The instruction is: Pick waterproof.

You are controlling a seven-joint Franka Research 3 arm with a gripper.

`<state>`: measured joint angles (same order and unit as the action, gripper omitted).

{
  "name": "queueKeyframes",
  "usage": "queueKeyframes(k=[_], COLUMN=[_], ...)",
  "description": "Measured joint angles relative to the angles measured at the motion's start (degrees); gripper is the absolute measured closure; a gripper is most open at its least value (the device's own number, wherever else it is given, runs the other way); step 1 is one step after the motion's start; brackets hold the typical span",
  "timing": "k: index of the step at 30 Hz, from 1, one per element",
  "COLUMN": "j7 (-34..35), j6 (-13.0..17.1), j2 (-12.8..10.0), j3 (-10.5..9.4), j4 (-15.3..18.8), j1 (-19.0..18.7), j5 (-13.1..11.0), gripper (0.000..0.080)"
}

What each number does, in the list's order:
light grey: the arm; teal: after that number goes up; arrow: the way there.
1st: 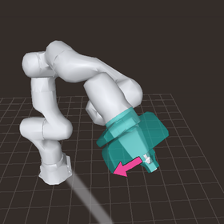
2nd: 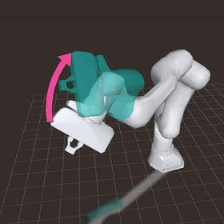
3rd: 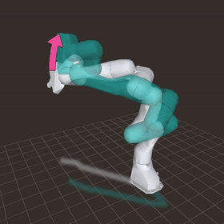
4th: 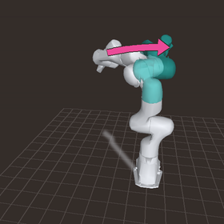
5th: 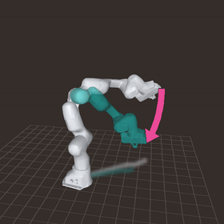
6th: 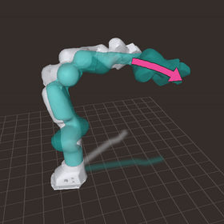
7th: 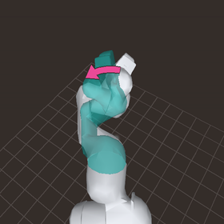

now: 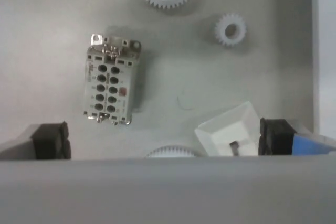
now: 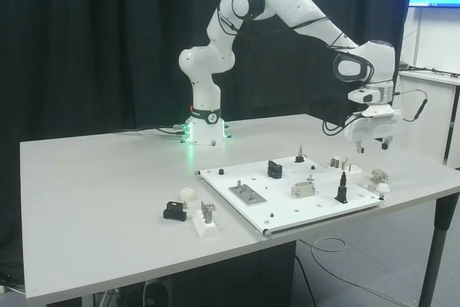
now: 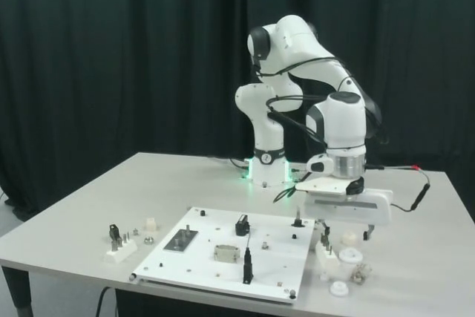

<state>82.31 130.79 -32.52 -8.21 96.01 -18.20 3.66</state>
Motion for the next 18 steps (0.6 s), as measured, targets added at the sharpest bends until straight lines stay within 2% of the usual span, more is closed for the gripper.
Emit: queueKeyframes(k=[8,18], j7=[3.2,3.9], j6=[-2.3,-4.7], j2=[-1.8,-4.4], j3=[2.68,6.37], j4=[-2.3,-6.0], j1=[-3.8,-7.6], j5=[-0.6,-2.9], gripper=[0.0003,0.0003])
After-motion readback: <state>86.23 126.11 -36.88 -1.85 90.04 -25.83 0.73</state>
